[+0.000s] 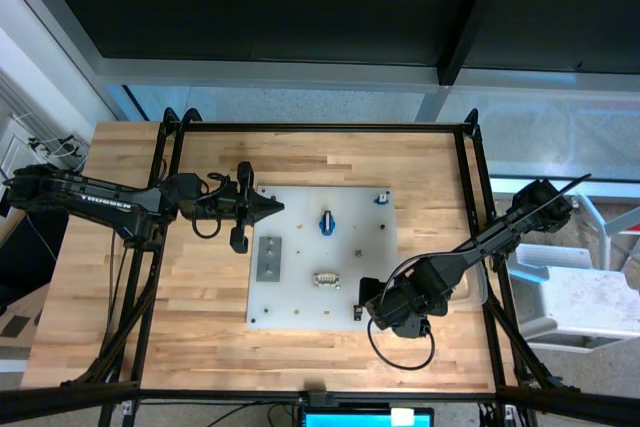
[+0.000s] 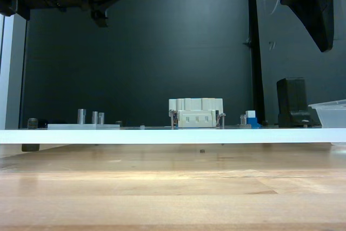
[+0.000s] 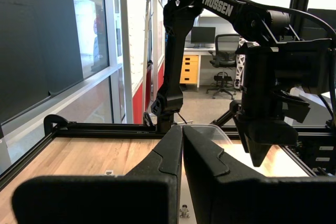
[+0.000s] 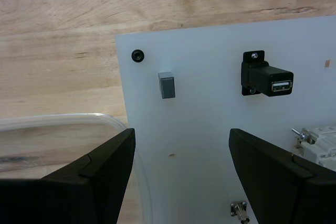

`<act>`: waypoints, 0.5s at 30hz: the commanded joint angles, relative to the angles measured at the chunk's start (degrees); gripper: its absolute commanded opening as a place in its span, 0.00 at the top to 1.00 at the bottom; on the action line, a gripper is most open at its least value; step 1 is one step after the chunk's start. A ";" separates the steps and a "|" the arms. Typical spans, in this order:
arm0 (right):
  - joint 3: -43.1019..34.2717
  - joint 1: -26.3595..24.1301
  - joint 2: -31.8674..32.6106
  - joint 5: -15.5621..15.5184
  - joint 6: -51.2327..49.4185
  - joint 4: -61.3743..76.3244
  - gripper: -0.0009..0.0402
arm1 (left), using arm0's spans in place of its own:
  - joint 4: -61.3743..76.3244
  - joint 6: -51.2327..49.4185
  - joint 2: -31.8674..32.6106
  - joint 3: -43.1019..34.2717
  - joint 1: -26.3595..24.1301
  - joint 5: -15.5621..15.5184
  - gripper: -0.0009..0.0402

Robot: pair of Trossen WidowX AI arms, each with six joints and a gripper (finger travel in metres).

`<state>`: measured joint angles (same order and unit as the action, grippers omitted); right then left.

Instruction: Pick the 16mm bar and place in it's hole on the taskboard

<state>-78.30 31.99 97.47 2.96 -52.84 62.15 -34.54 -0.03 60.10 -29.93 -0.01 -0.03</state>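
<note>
While the left end effector (image 3: 182,129) hangs high over the far left part of the board (image 1: 300,292), level and pointing toward the right arm, its fingers are pressed together with nothing between them. Right end effector (image 4: 181,137) hangs over the near right corner of the board, pointing down, with fingers spread wide and nothing between them. Neither end effector holds a bar. The low view shows three bars (image 2: 94,117) standing upright on the grey block (image 1: 270,257), which lies on the left part of the board. The one at the left of the row is the thickest and tallest. Which of them is the 16mm bar cannot be told, nor how deep each sits. The block is well apart from the right end effector and lies nearer the camera than the left one. Other items on the board are a white connector (image 1: 325,279) near the middle, a blue part (image 1: 327,222) beyond it and a black USB socket (image 4: 268,81) near the right corner. A clear bin (image 4: 63,120) sits on the desk (image 1: 200,347) just beside the board's right edge.
</note>
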 commanded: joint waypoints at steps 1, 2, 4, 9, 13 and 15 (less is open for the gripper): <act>-0.02 0.04 0.02 0.02 -0.11 -0.13 0.37 | 0.00 0.00 0.00 -0.02 0.02 0.02 0.98; -0.02 0.04 0.02 0.02 -0.11 -0.15 0.37 | 0.00 0.02 0.00 -0.02 0.00 0.02 0.98; 0.00 0.04 0.02 0.02 -0.11 -0.17 0.37 | 0.00 0.02 0.00 -0.02 0.00 0.02 0.98; 0.00 0.02 0.02 0.02 -0.13 -0.37 0.37 | 0.00 0.02 0.00 -0.02 0.02 0.02 0.98; 0.00 0.02 0.02 0.02 -0.13 -0.59 0.37 | 0.00 0.00 0.02 -0.02 0.02 0.02 0.98; 0.00 0.02 0.02 0.02 -0.13 -0.85 0.37 | 0.00 0.00 0.00 -0.02 0.00 0.02 0.98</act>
<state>-78.30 32.01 97.47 2.96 -53.04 61.54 -34.52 -0.03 60.10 -29.93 -0.01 -0.01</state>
